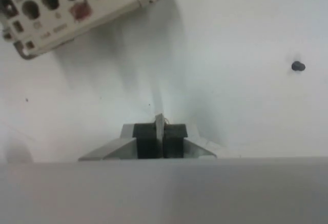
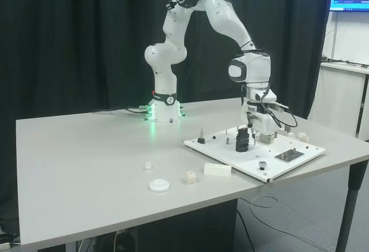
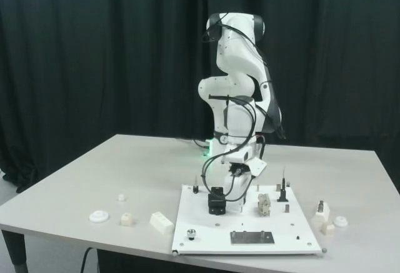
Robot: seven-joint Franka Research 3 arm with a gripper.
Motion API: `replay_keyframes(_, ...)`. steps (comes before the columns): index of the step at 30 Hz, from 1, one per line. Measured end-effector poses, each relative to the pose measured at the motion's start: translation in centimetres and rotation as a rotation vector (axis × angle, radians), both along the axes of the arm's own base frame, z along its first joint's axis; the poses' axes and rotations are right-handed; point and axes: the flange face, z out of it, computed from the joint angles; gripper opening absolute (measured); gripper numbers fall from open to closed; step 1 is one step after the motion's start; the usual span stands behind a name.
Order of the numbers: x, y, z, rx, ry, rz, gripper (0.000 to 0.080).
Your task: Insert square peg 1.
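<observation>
In the wrist view my gripper (image 1: 160,131) has its black fingers (image 1: 146,141) closed on a thin grey square peg (image 1: 159,121) that sticks out past the tips. It hangs above a bare part of the white board (image 1: 220,80). A white block with round holes (image 1: 61,8) lies further off on the board. In the first room view the gripper (image 2: 252,130) points down over the board (image 2: 230,158), beside a black block (image 2: 242,142). In the second room view the gripper (image 3: 242,179) hangs between the black block (image 3: 217,201) and the holed white block (image 3: 263,205).
A black screw head (image 1: 298,66) sits on the board. A grey plate (image 2: 289,155) and thin upright pins (image 3: 283,185) also stand on it. Off the board lie a white gear (image 2: 159,185), a small cube (image 2: 189,176) and a white bar (image 2: 217,169).
</observation>
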Motion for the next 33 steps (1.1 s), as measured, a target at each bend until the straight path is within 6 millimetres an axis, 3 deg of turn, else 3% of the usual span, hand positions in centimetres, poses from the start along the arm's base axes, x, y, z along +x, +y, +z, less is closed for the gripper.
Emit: replay_keyframes(33,0.0,-0.41,-0.25,-0.009,0.001,0.046,0.0025)
